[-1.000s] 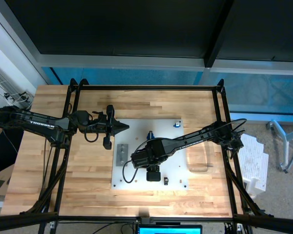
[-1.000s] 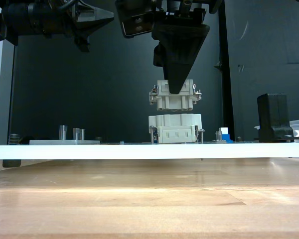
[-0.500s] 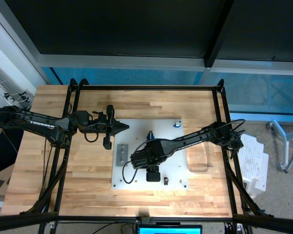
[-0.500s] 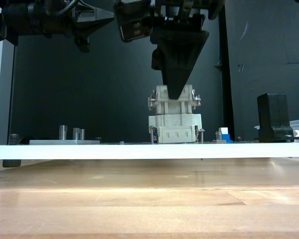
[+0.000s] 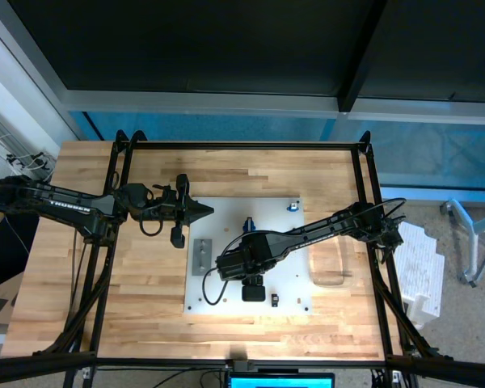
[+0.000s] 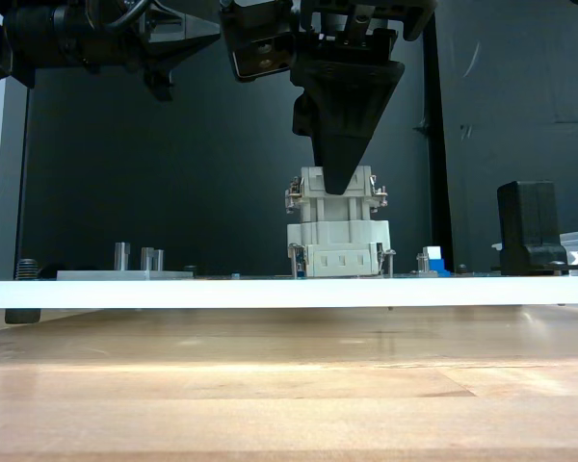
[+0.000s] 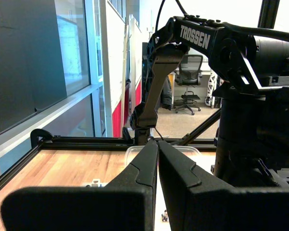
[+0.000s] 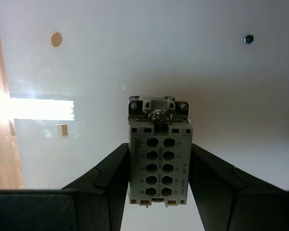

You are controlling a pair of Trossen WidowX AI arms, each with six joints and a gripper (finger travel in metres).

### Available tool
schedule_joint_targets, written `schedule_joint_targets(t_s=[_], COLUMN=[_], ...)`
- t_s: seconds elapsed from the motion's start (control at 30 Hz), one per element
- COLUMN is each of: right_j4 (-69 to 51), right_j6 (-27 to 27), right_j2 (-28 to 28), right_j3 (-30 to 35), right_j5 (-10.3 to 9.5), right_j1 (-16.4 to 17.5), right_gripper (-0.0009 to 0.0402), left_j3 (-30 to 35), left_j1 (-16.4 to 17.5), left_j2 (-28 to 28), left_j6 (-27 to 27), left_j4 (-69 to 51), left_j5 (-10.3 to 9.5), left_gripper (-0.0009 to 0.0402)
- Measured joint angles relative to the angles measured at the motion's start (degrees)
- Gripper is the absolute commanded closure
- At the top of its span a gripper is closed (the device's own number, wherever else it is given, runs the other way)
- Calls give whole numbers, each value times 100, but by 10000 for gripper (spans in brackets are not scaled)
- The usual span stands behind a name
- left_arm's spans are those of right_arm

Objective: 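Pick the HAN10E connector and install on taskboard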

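HAN10E connector (image 8: 160, 159): clamped between the two black fingers (image 8: 106, 178) of the right gripper (image 6: 339, 183), one finger pressed on each long side, contact face with its two rows of holes turned toward the wrist camera; the metal end with a screw projects beyond the fingertips. Low view: gripper points straight down with the connector upright directly under its tip; the connector's lower edge meets the top of a pale mating housing (image 6: 339, 252) fixed on the taskboard (image 5: 287, 234), no gap visible between them. Progress, judged: pick done, carry done, alignment over the housing done, insertion begun or at first contact; whether it is fully seated cannot be told. Remaining: press home, let go, lift clear. Risk: a slight tilt would jam the two parts, so the push should be straight down. Further out from the right gripper: small blue part (image 6: 433, 260) just beside the housing on the gripper's right; black piece (image 6: 530, 229) farther right; grey metal block (image 5: 203, 257) to its left on the board; clear tray (image 5: 331, 263) off the board's right edge. Left gripper (image 5: 206, 210): idle, well apart from the right gripper, to its left and farther from the near edge, raised above the board's far-left corner, its fingers pressed together on nothing.
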Motion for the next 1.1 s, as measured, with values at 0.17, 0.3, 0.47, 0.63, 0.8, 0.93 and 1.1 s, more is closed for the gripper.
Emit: schedule_joint_targets(t_s=[0.17,0.3,0.47,0.63,0.8,0.93,1.1], right_j4=[-2,-7,-11,-2,4,11,33], right_j6=[-28,-61,-70,-85,-125,-129,-136], right_j2=[0,0,0,15,15,15,13], right_j3=[-4,-7,-9,-22,-22,-22,-35], right_j5=[-4,-2,-2,-24,-9,-9,-7], right_j1=[11,17,33,39,48,50,50], right_gripper=[375,375,375,375,375,375,375], left_j3=[2,0,0,0,2,2,0], left_j1=[0,0,0,0,0,0,0], left_j2=[0,0,0,0,0,0,0], left_j6=[0,-2,-2,-2,-2,0,0], left_j4=[0,0,0,0,0,0,0], left_j5=[0,0,2,0,2,0,0], left_gripper=[392,392,392,392,392,392,392])
